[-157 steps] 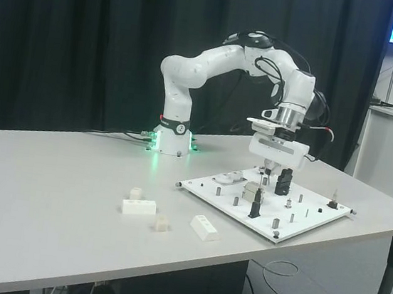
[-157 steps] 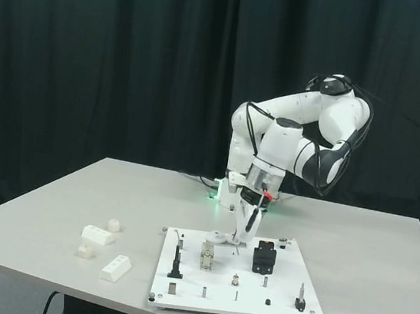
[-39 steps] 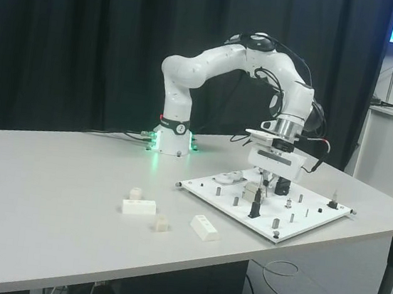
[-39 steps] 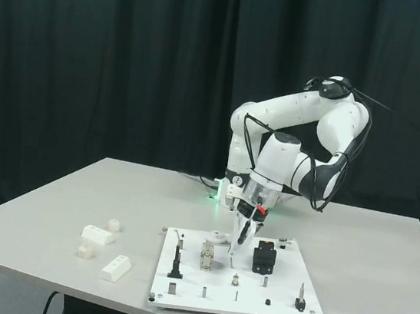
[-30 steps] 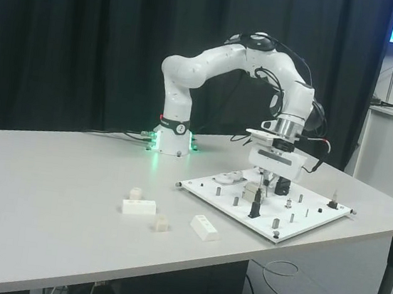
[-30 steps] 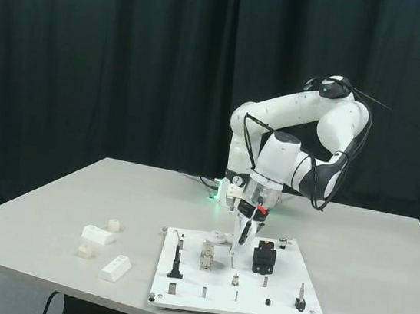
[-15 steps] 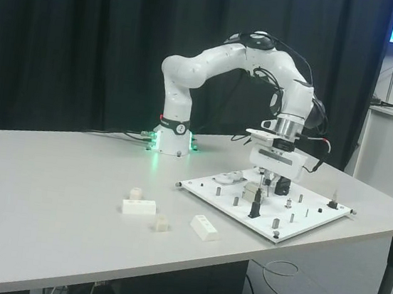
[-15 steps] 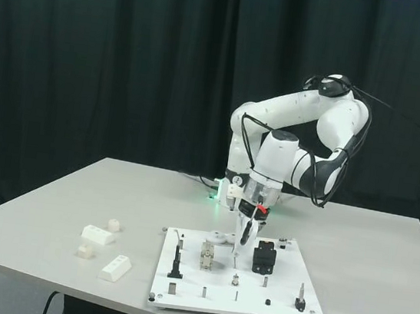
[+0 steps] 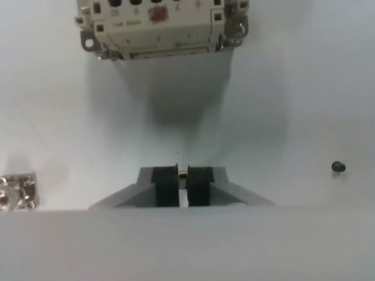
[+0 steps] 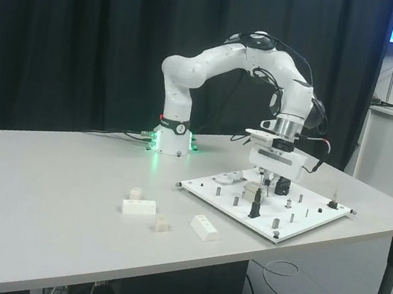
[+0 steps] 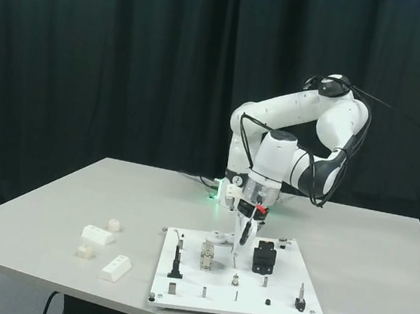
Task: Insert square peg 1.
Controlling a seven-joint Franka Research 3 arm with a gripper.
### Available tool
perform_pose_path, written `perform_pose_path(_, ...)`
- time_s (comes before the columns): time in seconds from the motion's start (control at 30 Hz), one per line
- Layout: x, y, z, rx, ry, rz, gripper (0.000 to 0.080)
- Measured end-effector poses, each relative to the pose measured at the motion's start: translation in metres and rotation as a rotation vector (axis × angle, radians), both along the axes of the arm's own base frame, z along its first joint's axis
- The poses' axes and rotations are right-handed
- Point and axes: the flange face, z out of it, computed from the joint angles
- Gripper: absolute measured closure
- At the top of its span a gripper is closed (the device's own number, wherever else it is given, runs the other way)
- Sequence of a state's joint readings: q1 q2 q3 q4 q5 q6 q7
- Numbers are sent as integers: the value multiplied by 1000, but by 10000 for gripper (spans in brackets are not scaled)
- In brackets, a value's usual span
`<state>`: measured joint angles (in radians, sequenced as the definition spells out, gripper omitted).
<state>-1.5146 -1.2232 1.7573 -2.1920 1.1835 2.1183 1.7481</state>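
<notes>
My gripper point(image 9: 182, 184) is shut on a thin grey square peg point(image 9: 182, 174), held upright between the black pads point(image 9: 166, 186). It hangs just above the white board point(image 9: 281, 105), close to a white connector block point(image 9: 161, 26). In the first room view the gripper point(image 10: 267, 186) stands over the middle of the board point(image 10: 317, 213), with the peg tip pointing down near the connector block point(image 10: 250, 192). The second room view shows the gripper point(image 11: 238, 252) between the connector block point(image 11: 207, 255) and a black block point(image 11: 263, 257). The hole under the peg is hidden.
Several small pegs and fixtures stand on the board point(image 11: 284, 300), among them a black upright post point(image 11: 176, 265). Three white blocks point(image 10: 139, 206) point(image 10: 160, 223) point(image 10: 204, 227) lie on the grey table point(image 10: 50, 172) beside the board. A small black dot point(image 9: 337, 167) marks the board.
Since five seconds ago the gripper has come down and shifted toward the connector block with the peg in it. Over the last second it has barely moved.
</notes>
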Motion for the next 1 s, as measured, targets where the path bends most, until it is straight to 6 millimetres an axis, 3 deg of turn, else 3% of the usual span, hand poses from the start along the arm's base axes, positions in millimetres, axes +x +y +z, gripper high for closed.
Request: perform_pose_path(1.0,2,-8,-2,16,-3,-23,776)
